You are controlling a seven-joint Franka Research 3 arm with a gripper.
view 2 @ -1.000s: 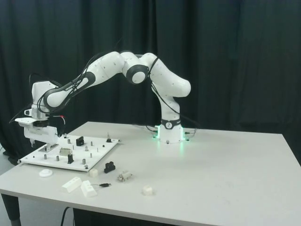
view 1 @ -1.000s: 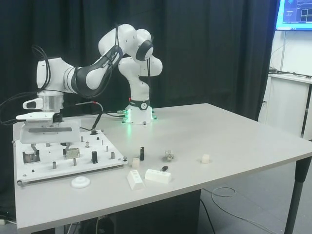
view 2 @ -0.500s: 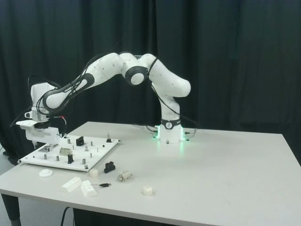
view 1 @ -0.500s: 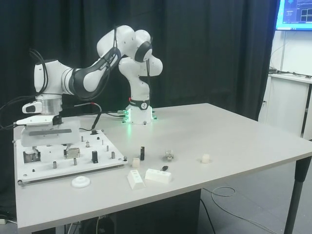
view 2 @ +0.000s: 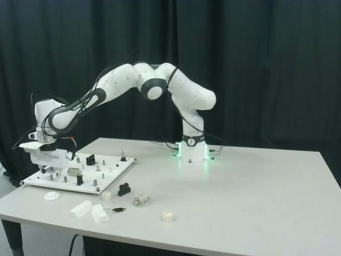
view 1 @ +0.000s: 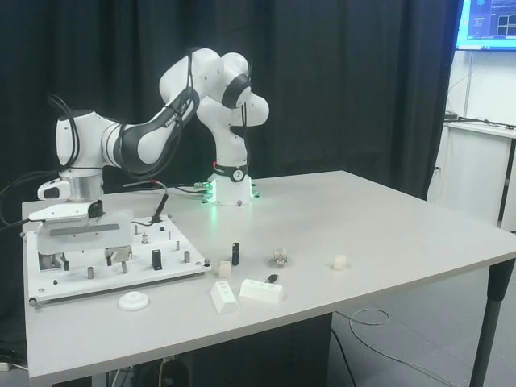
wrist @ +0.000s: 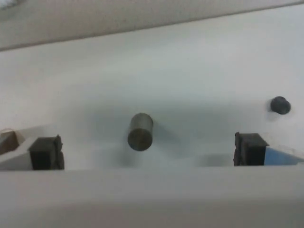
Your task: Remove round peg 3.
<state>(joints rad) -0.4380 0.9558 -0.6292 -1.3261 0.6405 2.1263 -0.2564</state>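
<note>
Wrist view: a short, smooth grey peg (wrist: 140, 131) is seen standing upright in the matte white board (wrist: 190, 71), midway between the two black fingertips (wrist: 46, 153). The gripper (wrist: 147, 153) is spread wide, with nothing held. The peg is judged stiff, light, probably metal and somewhat slippery; it is best pinched across its round sides near the top and lifted straight up. A black stud (wrist: 280, 105) is seen nearby.

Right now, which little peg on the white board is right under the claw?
The grey round peg standing midway between the claw's two black fingertips. The other pegs stand farther along the board.
</note>
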